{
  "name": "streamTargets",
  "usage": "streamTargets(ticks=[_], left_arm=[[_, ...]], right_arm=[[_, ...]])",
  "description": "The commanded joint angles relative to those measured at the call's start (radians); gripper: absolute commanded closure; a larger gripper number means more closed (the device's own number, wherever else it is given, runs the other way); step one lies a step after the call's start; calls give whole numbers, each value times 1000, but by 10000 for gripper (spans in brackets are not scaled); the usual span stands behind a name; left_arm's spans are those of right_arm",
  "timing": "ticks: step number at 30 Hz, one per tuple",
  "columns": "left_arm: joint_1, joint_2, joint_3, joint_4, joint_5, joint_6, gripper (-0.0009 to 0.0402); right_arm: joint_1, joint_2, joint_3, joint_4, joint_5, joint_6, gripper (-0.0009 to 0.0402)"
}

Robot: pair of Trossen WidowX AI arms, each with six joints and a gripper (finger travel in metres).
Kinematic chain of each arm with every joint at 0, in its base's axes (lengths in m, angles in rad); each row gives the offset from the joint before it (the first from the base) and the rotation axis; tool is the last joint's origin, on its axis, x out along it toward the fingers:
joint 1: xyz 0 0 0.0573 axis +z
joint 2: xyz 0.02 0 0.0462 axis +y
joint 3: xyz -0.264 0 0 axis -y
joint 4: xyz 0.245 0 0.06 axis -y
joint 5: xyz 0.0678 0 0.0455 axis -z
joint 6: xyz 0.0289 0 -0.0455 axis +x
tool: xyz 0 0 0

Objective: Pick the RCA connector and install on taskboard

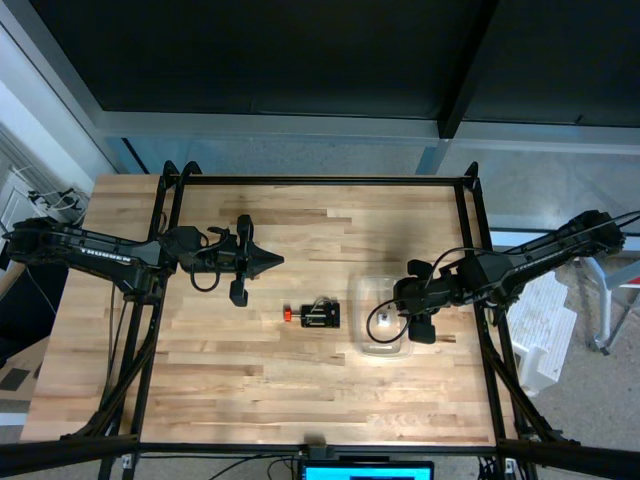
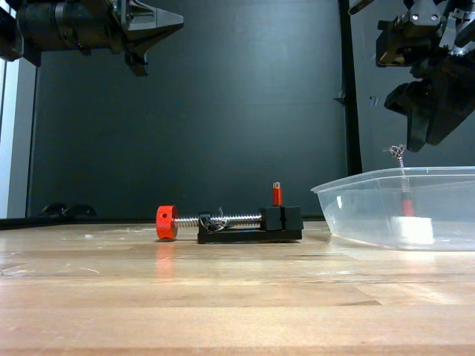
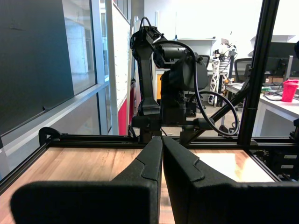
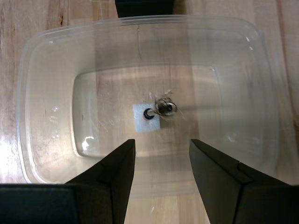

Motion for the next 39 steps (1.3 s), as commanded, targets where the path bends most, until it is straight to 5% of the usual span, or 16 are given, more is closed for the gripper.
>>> streamTargets(ticks=[1, 13, 39], left_arm=[[0, 0, 0, 0, 0, 0, 393], [0, 0, 0, 0, 0, 0, 393], [0, 0, 0, 0, 0, 0, 393]], right_arm=[[2, 16, -19, 37, 0, -2, 227], [4, 110, -35, 128, 27, -3, 228], [4, 275, -38, 229, 26, -33, 228]])
